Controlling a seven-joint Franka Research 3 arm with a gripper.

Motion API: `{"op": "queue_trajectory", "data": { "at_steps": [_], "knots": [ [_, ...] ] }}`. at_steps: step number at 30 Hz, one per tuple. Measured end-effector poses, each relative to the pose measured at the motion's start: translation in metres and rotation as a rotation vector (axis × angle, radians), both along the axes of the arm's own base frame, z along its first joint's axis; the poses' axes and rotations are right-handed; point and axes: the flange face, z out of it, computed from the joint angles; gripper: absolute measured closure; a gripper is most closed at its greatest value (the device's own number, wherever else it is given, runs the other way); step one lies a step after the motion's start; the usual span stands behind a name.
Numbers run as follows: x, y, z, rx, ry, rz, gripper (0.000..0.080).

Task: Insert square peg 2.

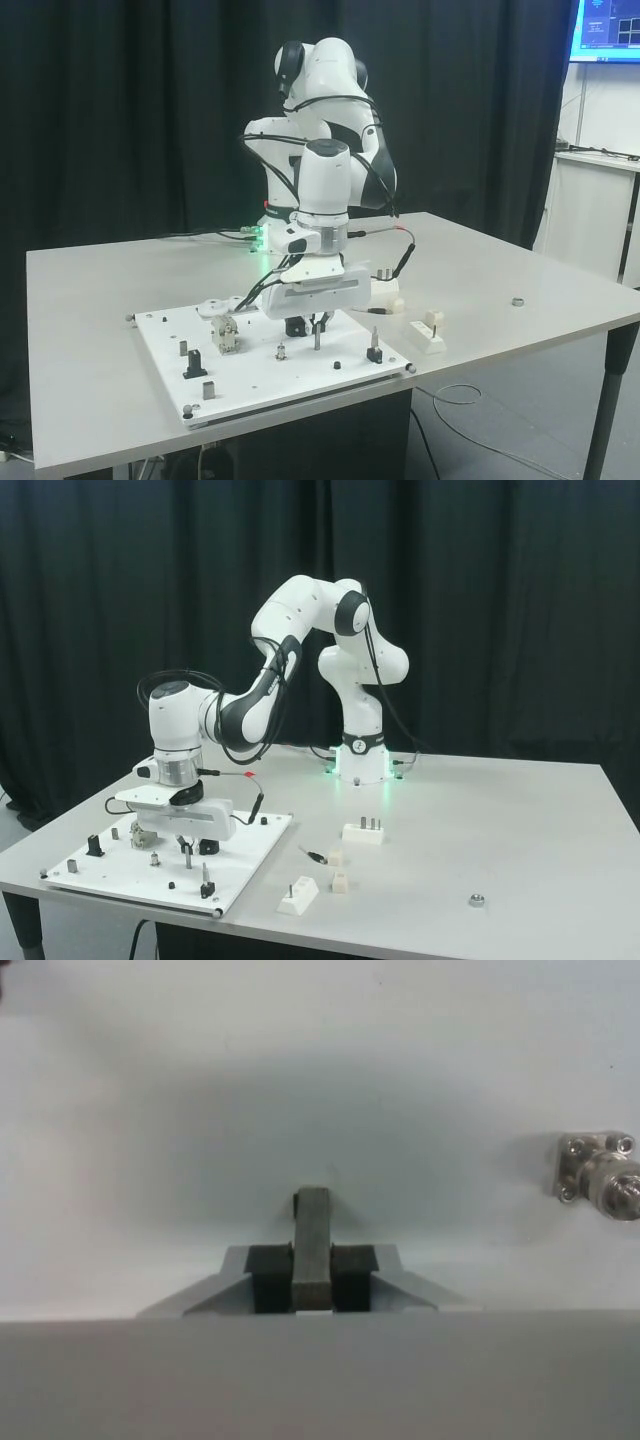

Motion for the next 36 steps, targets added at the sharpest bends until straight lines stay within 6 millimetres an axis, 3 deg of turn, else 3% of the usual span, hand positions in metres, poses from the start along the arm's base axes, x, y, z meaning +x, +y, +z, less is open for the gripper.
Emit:
{"op": "queue_trajectory", "data": {
  "at_steps": [36],
  "knots": [
    [-0.0002,0.0002,-0.0003,0.001,0.002,-0.013,0.0727]
  ]
}}
